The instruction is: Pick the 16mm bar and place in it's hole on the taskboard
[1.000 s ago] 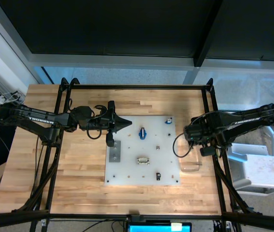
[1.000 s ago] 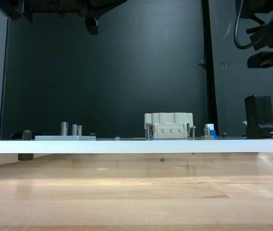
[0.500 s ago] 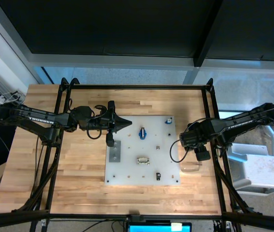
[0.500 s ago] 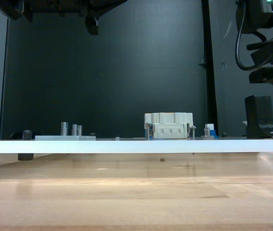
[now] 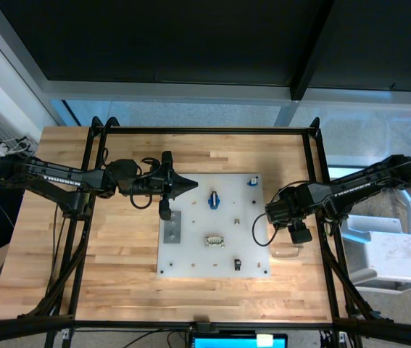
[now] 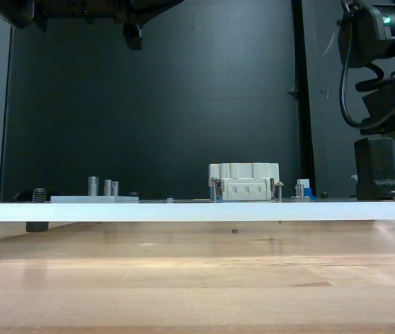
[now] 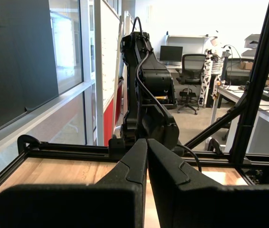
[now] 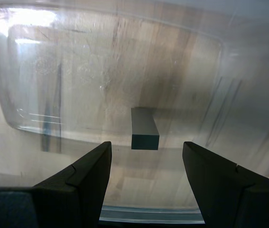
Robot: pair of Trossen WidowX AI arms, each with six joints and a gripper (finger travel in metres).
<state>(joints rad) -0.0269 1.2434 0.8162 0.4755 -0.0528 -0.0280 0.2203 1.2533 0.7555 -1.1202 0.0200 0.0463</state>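
left gripper (image 7: 146,142) closed above taskboard (image 5: 191,261); right gripper (image 8: 146,144) spread over 16mm bar (image 8: 143,124) lying in tray (image 8: 77,71).

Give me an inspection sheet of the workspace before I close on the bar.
Surface: wooden table with the white task board lying flat on it.
Job's things: 16mm bar lying free in the clear tray right of the board, clear of its seat.
Clutter: on the board, a pale connector, a blue part and a grey plate with pegs.
Grippers: left gripper shut, empty, above the board's far left corner. Right gripper open above the tray, apart from the bar.
Cables: black cable loop hanging from the right arm.
Surroundings: black frame around the table; office chair beyond.
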